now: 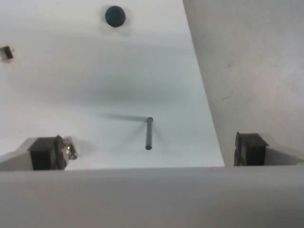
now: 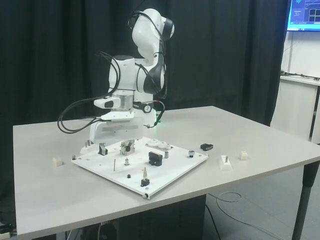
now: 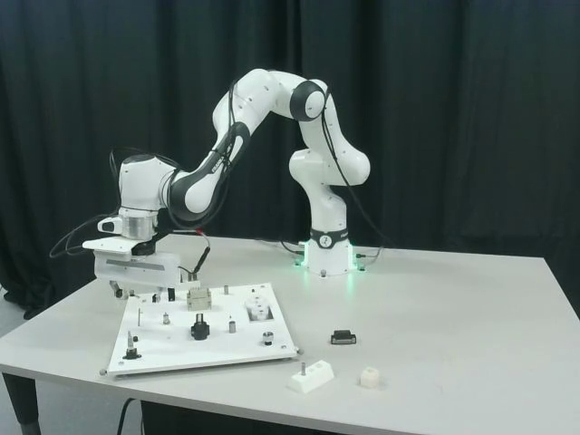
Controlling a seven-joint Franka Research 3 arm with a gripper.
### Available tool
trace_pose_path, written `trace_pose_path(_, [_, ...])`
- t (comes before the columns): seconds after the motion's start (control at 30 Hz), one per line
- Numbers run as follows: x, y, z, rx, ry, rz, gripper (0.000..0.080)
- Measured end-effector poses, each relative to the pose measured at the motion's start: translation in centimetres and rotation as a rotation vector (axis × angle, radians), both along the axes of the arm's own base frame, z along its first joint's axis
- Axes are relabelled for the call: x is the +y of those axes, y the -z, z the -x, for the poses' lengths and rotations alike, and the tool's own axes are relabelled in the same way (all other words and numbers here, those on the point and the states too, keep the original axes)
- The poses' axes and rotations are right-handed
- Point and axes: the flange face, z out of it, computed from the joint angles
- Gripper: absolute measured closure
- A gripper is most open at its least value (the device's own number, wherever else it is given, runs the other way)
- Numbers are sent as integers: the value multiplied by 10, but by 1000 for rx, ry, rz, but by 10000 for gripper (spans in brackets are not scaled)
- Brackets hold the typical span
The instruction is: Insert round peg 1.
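Standing upright on the white board (image 1: 118, 85), the thin round peg (image 1: 148, 134) rises from the board's surface near the edge that borders the bare grey table (image 1: 256, 71). In the first room view the same peg (image 2: 114, 164) stands on the board (image 2: 175, 172) below the gripper, and in the second room view it (image 3: 138, 315) stands near the board's (image 3: 263, 349) outer edge. The gripper (image 1: 147, 149) hovers above the peg without touching it; its two black fingertips (image 1: 45, 153) are spread wide apart, one on each side of the peg, and hold nothing. A black round knob (image 1: 115, 16) sits on the board farther from the gripper. Outside the board, a small black part (image 2: 206, 147), a white block with a pin (image 2: 225, 162) and a small white cube (image 2: 243, 155) lie on the table. The white arm (image 3: 263, 104) reaches over from its base (image 3: 328, 254).
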Motion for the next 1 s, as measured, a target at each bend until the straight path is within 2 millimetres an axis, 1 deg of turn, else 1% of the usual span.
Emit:
trace_pose_path(0.63, [-19,-7,9,1,34,18,3])
trace_pose_path(1.0, [-28,-3,6,-7,109,32,3])
